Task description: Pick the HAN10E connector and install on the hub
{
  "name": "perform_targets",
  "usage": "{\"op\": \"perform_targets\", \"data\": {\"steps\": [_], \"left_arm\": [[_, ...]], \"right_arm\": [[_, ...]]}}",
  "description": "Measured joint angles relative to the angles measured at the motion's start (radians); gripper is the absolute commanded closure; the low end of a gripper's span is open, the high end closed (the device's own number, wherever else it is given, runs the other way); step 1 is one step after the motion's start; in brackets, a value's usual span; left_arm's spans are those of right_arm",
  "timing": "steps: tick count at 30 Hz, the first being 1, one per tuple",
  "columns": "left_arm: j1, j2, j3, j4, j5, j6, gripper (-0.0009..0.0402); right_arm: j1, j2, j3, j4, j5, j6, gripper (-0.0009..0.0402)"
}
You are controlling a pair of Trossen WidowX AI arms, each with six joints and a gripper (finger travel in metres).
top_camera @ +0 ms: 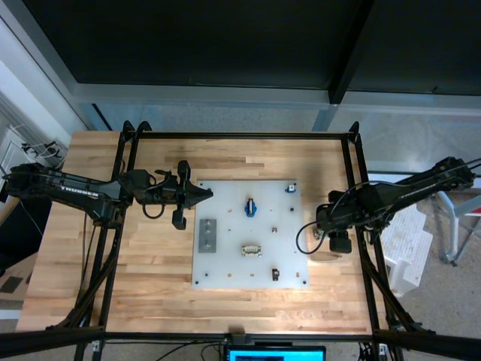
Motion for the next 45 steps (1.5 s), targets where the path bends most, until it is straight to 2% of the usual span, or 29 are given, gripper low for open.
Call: {"op": "perform_targets", "data": {"steps": [10,17,20,35,45], "left_arm": [[0.0,0.0,0.0,0.0,0.0,0.0,0.0393],[0.0,0.0,0.0,0.0,0.0,0.0,0.0393],[0.0,0.0,0.0,0.0,0.0,0.0,0.0393],[0.0,0.0,0.0,0.0,0.0,0.0,0.0393],[0.0,0.0,0.0,0.0,0.0,0.0,0.0393]], "right_arm": [[0.03,0.085,-0.002,0.041,0.003,0.01,0.0223],[0.071,0.129,-0.007,0.063,0.008,0.026,0.0224],[0.09,0.136,-0.01,0.073,0.026,0.044,0.0224],[0.151,0.141,-0.059,0.163,0.026,0.121,0.0224],[0.19,0.141,-0.1,0.21,0.026,0.151,0.0206]]}}
